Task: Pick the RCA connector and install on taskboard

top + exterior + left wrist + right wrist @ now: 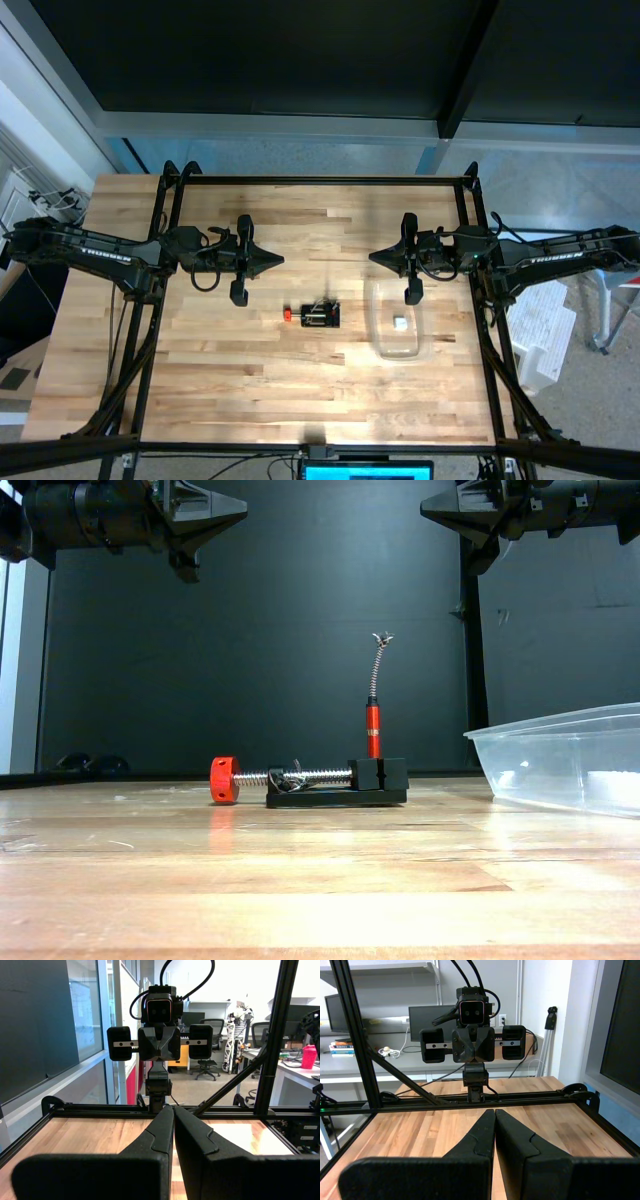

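1. Left claw: I hold it high above the light wooden butcher-block counter, on the left side, pointing inward toward the centre. Its 2 fingers are pressed together along their full length and grip nothing.

2. Right claw: I hold it at a matching height on the right side, pointing inward and facing the left claw, well apart from it. Its 2 fingers are also together, with nothing between them.

3. Taskboard: this small black rectangular block lies flat on the counter, nearer the front edge than both claws and roughly between them. A threaded metal rod runs out of 1 end to a red-orange round knob, which points toward my left side.

4. RCA connector: this slender plug has a red barrel and a coiled metal spring tail. It stands upright on top of the taskboard, at the end away from the knob. Neither claw touches it.

5. Clear plastic rectangular tray: it rests on the counter to the right of the taskboard, near it but not touching. 1 small white cube lies inside. In the high view, the right claw sits just beyond the tray's far end.
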